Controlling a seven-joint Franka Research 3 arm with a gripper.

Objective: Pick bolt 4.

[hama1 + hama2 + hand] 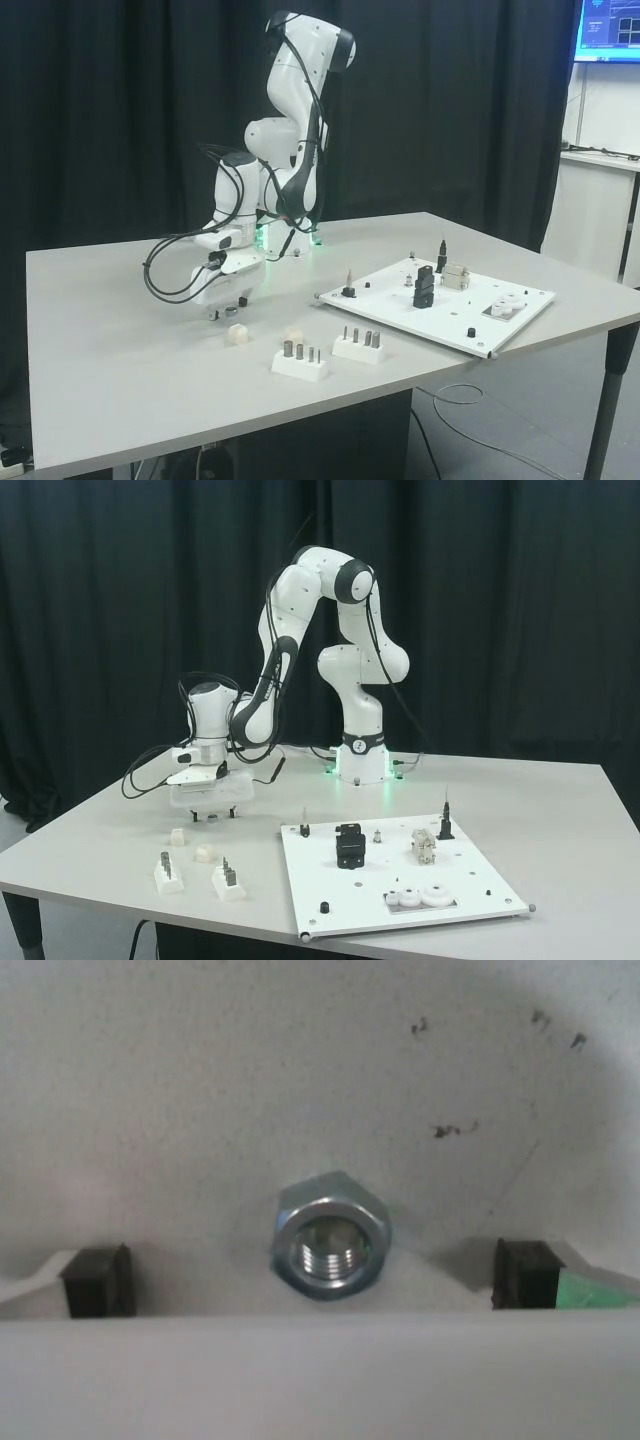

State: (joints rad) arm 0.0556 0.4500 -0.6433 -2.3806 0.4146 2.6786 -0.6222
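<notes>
On the grey table point(120, 330), between our two black fingertips point(100, 1282), sat the piece we had come for: what the task calls bolt 4 looked in the wrist view like a hexagonal nut point(330, 1235), bright metal, standing on one flat face with its threaded bore turned up toward the camera. We could count a few turns of thread inside the hole. Our gripper point(310, 1285) stood wide, one pad well clear on each side of the nut, touching neither flank. One finger carried a green patch on its outer side. A few small black specks marked the tabletop beyond the nut.

From the first room view, our white arm point(295, 110) bent low over the table's left part, with the gripper point(228, 312) just above the surface. Near it, toward the front edge, sat two white holders point(300, 362) with upright pins, and to the right lay the white board point(440, 305) with its fittings.
</notes>
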